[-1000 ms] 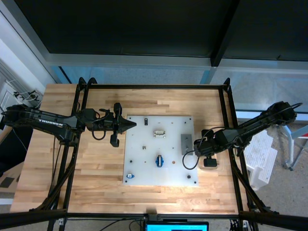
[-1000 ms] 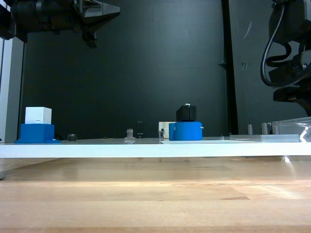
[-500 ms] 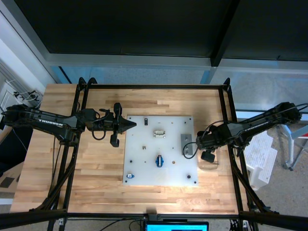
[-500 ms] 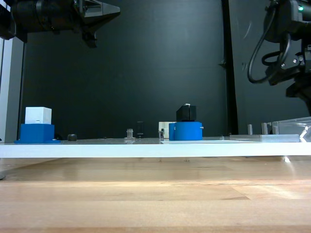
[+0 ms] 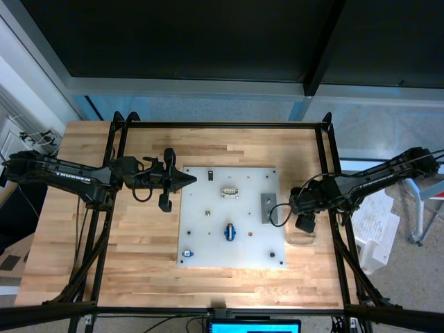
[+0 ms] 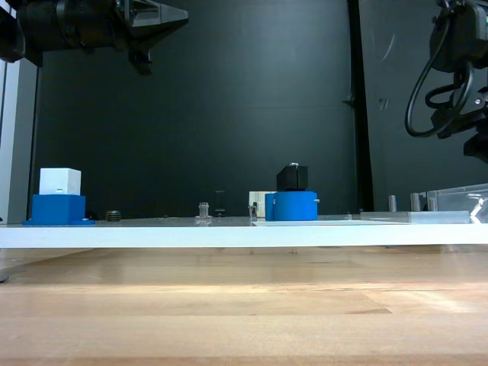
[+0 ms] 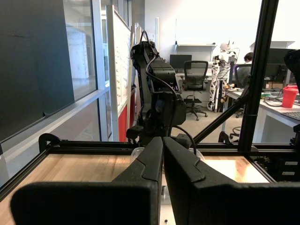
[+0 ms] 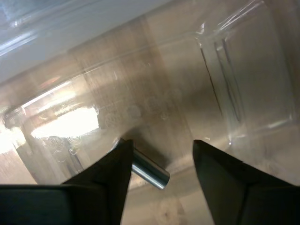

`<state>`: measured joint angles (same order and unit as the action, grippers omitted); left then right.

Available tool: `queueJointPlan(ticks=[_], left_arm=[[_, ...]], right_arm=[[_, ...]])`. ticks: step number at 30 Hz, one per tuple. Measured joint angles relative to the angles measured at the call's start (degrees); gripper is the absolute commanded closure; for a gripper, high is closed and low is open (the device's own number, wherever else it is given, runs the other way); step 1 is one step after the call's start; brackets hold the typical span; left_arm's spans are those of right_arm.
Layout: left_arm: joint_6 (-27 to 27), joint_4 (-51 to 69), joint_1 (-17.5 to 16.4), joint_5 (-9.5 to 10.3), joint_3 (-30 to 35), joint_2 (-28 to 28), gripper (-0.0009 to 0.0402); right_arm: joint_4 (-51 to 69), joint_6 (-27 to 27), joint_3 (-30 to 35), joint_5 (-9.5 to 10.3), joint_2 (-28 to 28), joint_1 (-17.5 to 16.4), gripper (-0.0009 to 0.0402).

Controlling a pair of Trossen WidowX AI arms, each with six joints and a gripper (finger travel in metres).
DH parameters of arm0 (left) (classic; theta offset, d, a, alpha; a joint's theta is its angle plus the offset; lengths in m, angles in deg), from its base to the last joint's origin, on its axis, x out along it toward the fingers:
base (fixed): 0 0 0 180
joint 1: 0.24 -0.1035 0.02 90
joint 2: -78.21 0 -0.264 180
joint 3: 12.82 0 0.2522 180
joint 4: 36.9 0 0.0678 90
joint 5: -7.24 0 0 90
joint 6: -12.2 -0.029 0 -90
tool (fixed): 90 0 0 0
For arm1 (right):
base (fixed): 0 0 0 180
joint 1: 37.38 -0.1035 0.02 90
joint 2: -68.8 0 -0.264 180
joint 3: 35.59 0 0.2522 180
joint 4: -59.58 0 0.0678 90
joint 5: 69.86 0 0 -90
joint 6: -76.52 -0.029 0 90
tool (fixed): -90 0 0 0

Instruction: Pick the 16mm cylinder and install on the taskboard

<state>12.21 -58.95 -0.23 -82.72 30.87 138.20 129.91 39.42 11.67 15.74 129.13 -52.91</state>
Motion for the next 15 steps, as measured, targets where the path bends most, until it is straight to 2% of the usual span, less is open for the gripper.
queueJointPlan(ticks=[6,15], left_arm=[[0.0,0.0,0.0,0.00,0.0,0.0,0.0392],[0.0,0.0,0.0,0.00,0.0,0.0,0.0392]], right_arm=[[-0.1,0.8,-1.3,2.60,-1.7,-3.4,0.0156],[-1.0,-1.8,-4.0,4.02,-2.1,-6.4,0.0161]])
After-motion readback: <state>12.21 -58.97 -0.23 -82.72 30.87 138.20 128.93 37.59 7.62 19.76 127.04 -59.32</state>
